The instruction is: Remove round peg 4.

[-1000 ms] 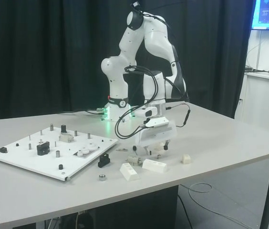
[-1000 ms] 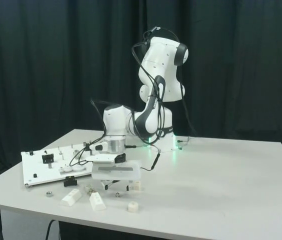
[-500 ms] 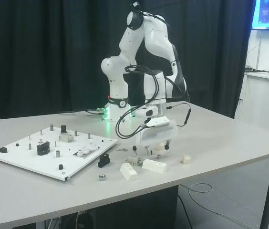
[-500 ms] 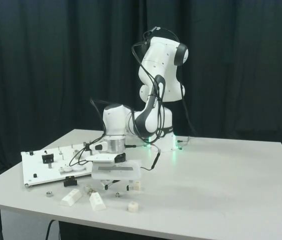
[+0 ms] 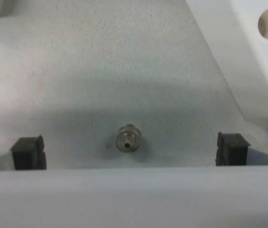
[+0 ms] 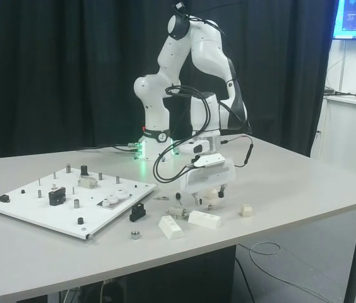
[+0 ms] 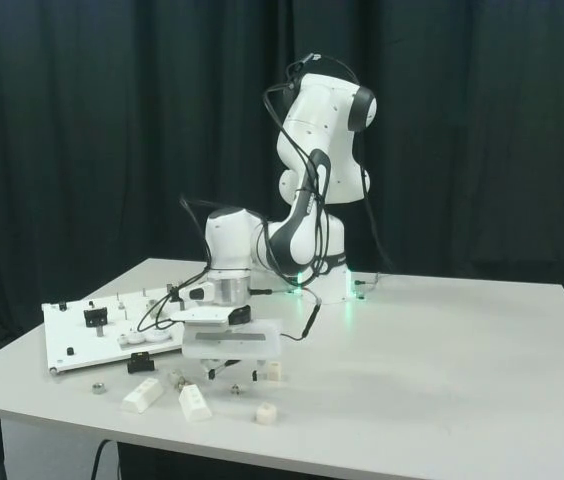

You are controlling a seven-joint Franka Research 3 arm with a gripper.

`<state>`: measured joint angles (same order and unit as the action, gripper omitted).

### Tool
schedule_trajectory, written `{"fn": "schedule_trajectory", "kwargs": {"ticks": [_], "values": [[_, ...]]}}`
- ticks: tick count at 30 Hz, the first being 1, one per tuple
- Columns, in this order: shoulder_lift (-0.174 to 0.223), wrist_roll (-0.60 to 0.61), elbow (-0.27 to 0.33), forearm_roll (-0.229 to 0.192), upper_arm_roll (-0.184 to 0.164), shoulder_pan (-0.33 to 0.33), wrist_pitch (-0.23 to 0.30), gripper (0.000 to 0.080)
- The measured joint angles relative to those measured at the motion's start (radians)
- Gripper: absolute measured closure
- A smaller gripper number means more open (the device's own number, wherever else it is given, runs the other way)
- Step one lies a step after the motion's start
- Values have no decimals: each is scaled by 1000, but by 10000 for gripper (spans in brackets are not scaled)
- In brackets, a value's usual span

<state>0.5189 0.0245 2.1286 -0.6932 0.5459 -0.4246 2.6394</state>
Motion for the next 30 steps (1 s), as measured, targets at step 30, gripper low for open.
{"fn": "schedule_trajectory", "kwargs": {"ticks": [30], "values": [[0, -1, -28, 33, 13, 1, -17, 3]]}}
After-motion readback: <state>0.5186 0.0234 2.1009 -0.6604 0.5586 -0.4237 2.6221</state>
